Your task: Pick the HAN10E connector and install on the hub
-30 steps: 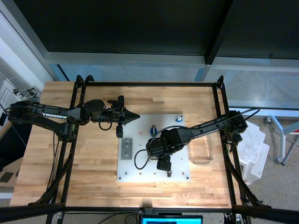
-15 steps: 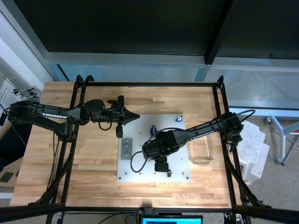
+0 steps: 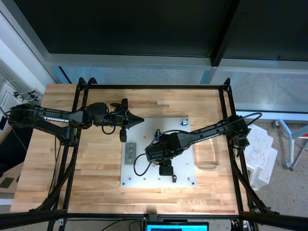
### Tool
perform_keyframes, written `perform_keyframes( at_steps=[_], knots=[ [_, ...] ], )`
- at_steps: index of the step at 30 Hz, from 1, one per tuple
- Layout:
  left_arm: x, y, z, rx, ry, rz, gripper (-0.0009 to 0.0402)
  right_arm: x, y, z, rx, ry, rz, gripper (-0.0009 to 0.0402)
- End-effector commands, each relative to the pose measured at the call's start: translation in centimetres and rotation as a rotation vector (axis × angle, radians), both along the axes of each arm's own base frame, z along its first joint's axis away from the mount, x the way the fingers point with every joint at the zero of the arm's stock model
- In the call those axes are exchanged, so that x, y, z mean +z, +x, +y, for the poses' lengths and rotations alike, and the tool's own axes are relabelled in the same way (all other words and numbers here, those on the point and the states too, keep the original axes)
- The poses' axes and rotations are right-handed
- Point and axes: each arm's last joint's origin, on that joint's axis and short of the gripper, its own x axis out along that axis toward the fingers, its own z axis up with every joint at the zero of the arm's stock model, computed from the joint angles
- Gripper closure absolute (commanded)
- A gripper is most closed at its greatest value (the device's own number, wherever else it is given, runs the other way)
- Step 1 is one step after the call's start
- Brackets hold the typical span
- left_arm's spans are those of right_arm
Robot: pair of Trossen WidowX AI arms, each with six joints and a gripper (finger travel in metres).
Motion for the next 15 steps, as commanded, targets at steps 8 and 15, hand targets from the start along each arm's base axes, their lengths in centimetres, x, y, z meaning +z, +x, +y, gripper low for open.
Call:
perform_keyframes(
  at_steps=[8,15],
  knots=[
    [0.0,0.0,0.0,0.000,0.001,-0.002,0.0393,0.1,0.7,0.2,-0.001,0.003,0.002,0.0373],
    [0.0,0.0,0.0,0.000,0.000,0.000,0.0393,0.2,1.7,0.5,-0.001,-0.003,0.012,0.0373]
  ],
)
